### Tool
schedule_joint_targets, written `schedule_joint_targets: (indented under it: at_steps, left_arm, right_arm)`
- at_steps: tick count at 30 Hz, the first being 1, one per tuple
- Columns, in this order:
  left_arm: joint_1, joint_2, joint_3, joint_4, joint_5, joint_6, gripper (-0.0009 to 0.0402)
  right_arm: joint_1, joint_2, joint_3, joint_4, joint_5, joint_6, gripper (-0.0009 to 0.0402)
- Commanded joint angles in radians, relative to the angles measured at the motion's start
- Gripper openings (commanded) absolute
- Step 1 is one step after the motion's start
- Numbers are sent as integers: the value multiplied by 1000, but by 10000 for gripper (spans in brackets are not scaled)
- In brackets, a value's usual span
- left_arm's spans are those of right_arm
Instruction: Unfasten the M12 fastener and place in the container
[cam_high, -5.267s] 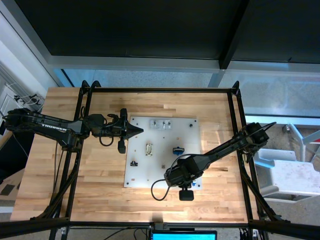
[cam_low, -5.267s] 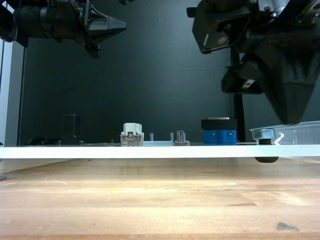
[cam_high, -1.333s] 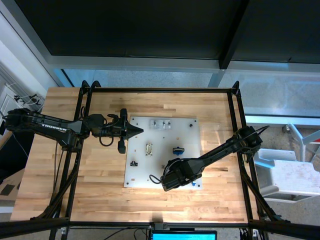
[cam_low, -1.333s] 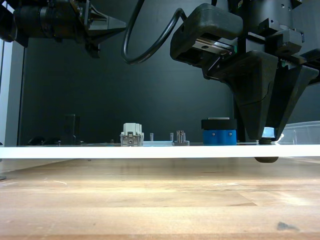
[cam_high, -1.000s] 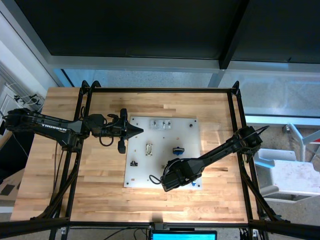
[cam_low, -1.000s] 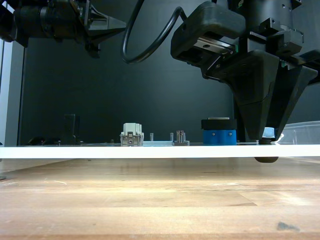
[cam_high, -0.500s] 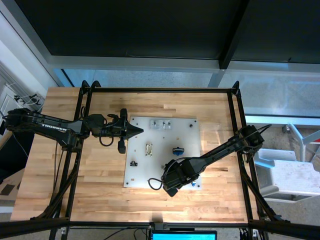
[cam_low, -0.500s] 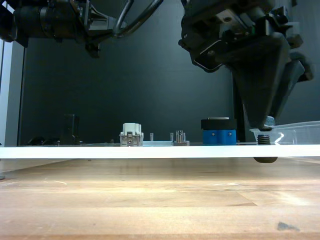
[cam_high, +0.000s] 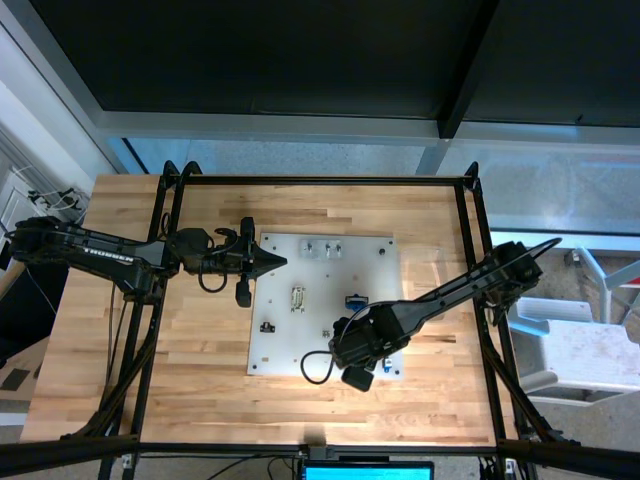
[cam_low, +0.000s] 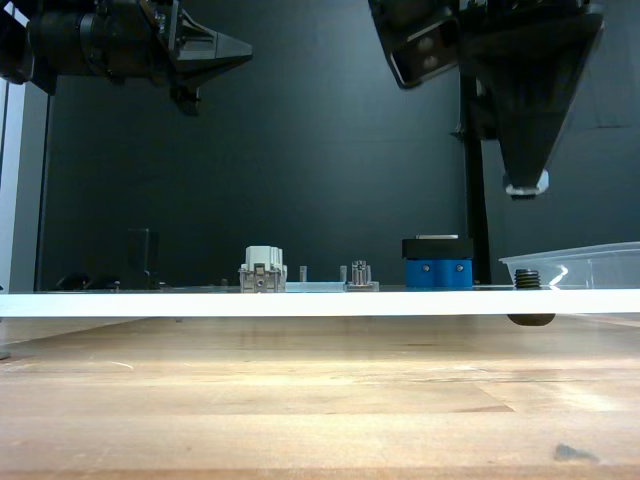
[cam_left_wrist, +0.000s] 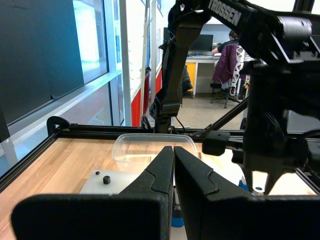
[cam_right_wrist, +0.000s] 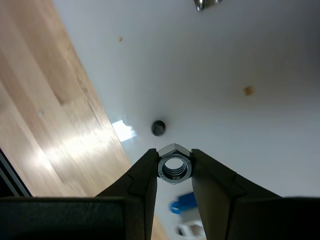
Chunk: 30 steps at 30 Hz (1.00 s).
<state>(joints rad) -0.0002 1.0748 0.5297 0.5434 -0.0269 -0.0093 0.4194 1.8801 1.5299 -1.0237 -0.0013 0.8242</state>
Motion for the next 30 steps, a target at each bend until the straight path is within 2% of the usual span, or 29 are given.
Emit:
schedule_joint_targets:
  at_steps: [1,7,14,30]
  left_arm:
    - [0,0,0,0,0,0,0]
    - [0,0,0,0,0,0,0]
    - [0,0,0,0,0,0,0]
    - [0,0,0,0,0,0,0]
  right_arm:
    - [-17,-37,0,-47,1,-106,19]
    - [-55,-90,-8,-148,19,-203,19]
    - [-101,-175,-81,-161,55,-239,19]
    - [-293,-404,-332,-156,63,-319,19]
